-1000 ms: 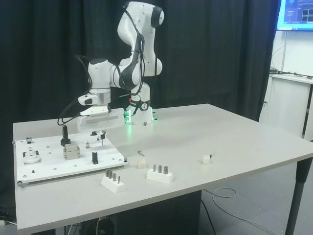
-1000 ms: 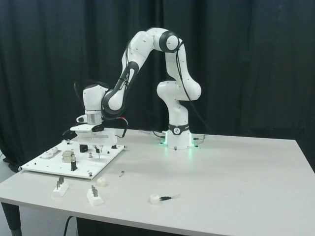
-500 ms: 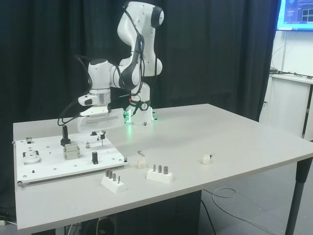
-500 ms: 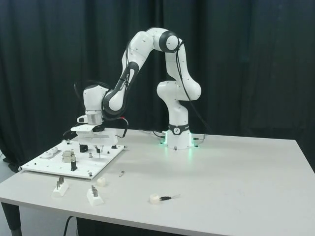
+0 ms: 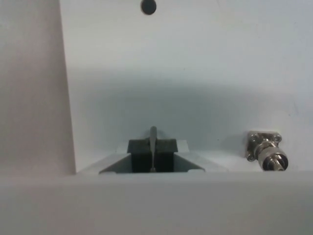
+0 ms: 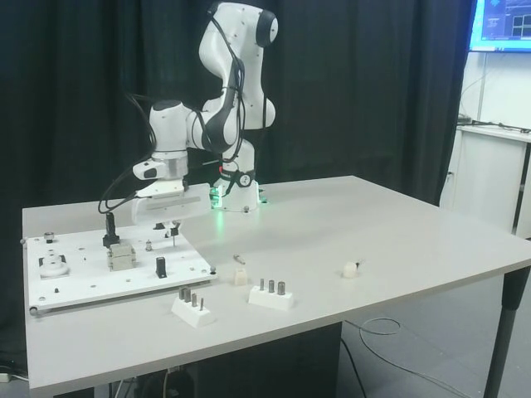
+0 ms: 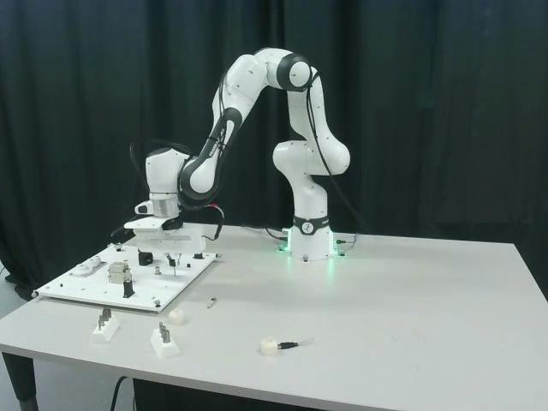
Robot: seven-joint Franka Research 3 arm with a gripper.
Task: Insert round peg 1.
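Now the round peg, a thin grey pin, stands upright, pinched between the black pads of the gripper, whose fingers are closed tight on it. In the room views the peg's tip hangs just above the white board, over its far right corner; whether it touches the surface cannot be told. Beside the peg in the wrist view, a small metal threaded connector is mounted on the board, and a dark round hole shows farther off in the plate.

Farther left on the board sit a grey metal block with a black post behind it, and a short black post stands nearer the front edge. On the grey table, just in front of the board, lie two white peg holders with grey pins standing in them. A small white piece lies between them, and another white piece sits farther right. The white arm reaches from its base, lit green, out to the left.
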